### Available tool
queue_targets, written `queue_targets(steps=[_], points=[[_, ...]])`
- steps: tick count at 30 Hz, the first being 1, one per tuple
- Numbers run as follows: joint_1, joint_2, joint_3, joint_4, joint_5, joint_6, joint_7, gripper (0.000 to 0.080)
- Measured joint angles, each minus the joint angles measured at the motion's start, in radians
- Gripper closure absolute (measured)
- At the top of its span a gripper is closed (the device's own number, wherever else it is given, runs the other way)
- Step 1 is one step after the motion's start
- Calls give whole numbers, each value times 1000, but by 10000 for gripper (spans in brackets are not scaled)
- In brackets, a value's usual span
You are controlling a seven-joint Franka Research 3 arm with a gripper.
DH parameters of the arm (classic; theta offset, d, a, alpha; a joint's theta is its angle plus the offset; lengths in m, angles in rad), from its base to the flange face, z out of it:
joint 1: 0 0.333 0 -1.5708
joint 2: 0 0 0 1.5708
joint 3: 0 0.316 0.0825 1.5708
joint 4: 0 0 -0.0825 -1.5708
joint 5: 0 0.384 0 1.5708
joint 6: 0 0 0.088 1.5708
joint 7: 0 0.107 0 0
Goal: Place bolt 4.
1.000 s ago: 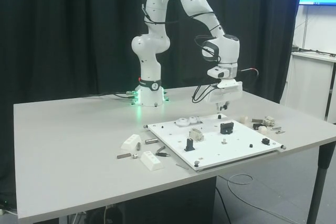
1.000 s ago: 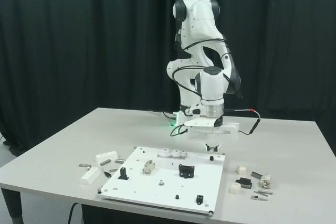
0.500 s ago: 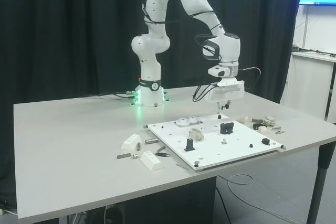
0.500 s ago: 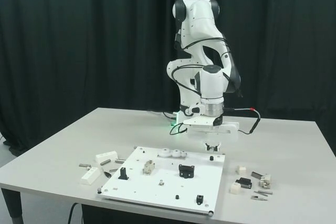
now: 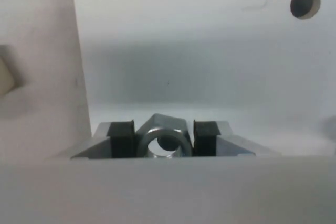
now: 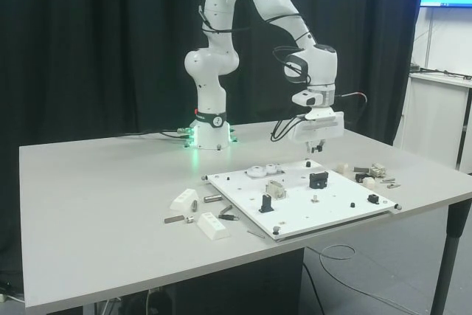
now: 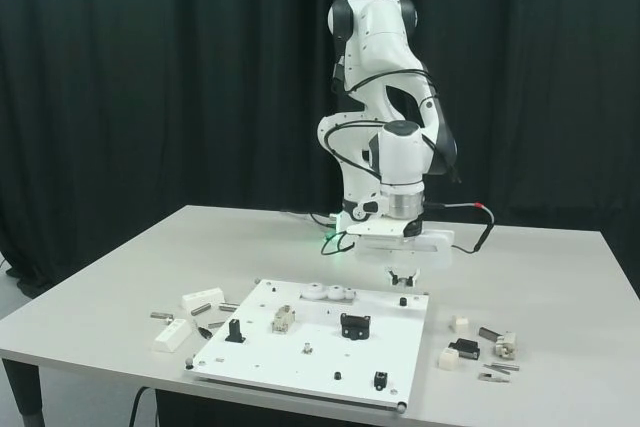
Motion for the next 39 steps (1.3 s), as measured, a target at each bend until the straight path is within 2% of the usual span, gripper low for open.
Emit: queue_targets(steps=[8, 16, 22, 29, 39], points=[[8, 0, 17, 16, 2, 0, 62, 565], [37, 8, 76, 49, 3, 0, 188, 565], [65, 31, 129, 81, 3, 0, 288, 565], [105, 88, 172, 140, 0, 5, 389, 565], [158, 222, 174, 264, -13, 17, 457, 565]])
